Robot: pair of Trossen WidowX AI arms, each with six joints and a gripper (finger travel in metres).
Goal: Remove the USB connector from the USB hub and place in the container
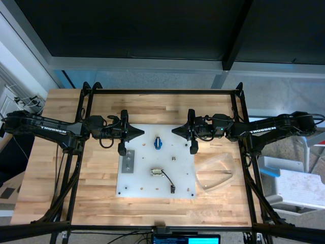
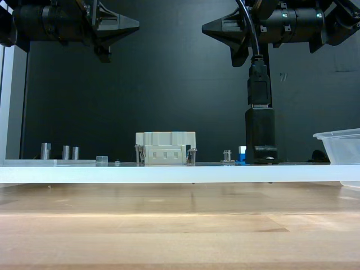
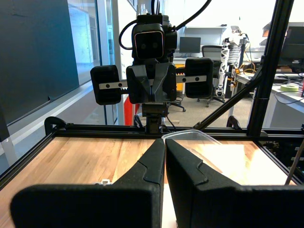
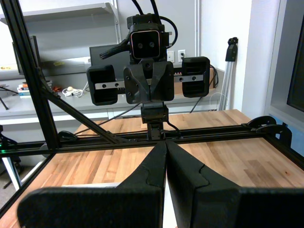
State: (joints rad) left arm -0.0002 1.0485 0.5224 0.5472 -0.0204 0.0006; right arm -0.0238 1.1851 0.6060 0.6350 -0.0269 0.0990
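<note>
Holding left gripper (image 1: 138, 132) and right gripper (image 1: 177, 131) closed, empty, over the board's (image 1: 142, 185) far edge, we must first open the right above the connector (image 2: 259, 84) in the hub (image 2: 260, 140).

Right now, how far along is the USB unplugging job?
Nothing done: the USB connector stands plugged into the USB hub, and the container is empty. Nothing in hand: left gripper and right gripper hang shut above the board. Remaining: grasp, unplug, deposit.
</note>
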